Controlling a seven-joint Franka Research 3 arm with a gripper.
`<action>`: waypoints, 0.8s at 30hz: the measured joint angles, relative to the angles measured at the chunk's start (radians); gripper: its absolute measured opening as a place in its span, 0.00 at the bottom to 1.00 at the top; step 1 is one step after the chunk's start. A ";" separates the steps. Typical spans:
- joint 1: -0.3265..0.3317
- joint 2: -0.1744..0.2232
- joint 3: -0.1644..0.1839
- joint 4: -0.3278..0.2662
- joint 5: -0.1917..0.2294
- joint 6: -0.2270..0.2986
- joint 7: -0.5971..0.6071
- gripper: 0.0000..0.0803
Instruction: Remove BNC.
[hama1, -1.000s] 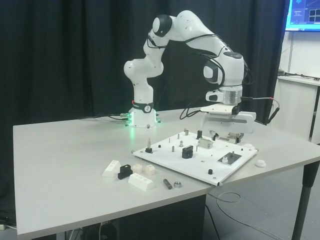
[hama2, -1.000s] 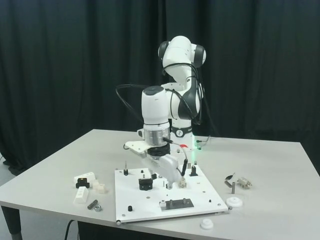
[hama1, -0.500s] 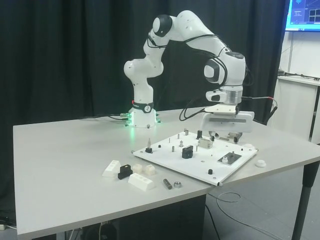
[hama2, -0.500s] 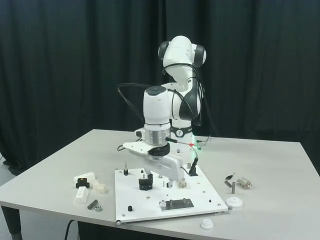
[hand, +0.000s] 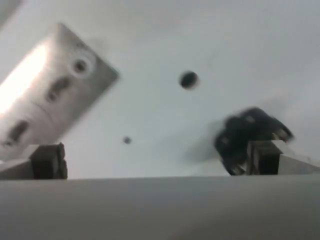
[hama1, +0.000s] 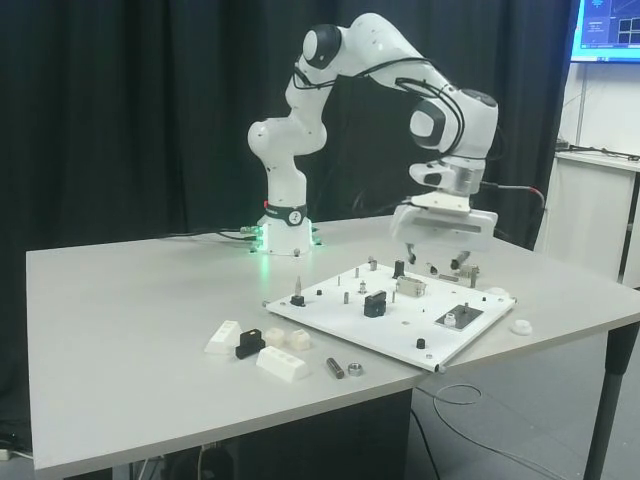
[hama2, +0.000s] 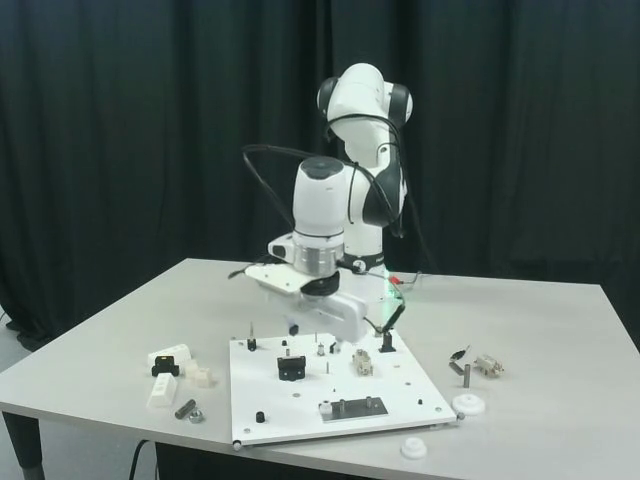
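Observation:
My gripper (hama1: 438, 252) hangs open a little above the back part of the white board (hama1: 330, 318), with nothing between its fingers. In the second room view the gripper (hama2: 318, 336) is over the board's (hama2: 400, 395) middle rear. A small black upright connector (hama1: 398, 268) stands on the board just under and beside the hand, and shows in the second room view (hama2: 386, 342) too. In the wrist view the gripper (hand: 156, 159) has its fingertips far apart. A black part (hand: 245, 135) sits on the board close to one fingertip (hand: 265, 157), apart from the other (hand: 47, 161).
The board carries a grey metal fitting (hand: 45, 105), a black block (hama1: 375, 301), pegs and a grey bracket (hama1: 458, 317). White blocks (hama1: 280, 360), a black piece (hama1: 250, 343) and a nut (hama1: 354, 368) lie beside it. White discs (hama2: 467, 405) and loose metal parts (hama2: 485, 365) lie beyond the board.
The hand has risen from just above the board and shifted a little toward the back. Its fingers stay open and hold nothing.

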 joint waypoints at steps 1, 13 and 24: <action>-0.002 -0.006 -0.001 -0.001 -0.005 -0.015 0.002 1.00; -0.033 -0.088 -0.017 -0.056 -0.031 -0.103 0.088 1.00; -0.052 -0.166 -0.017 -0.171 -0.020 -0.082 0.372 1.00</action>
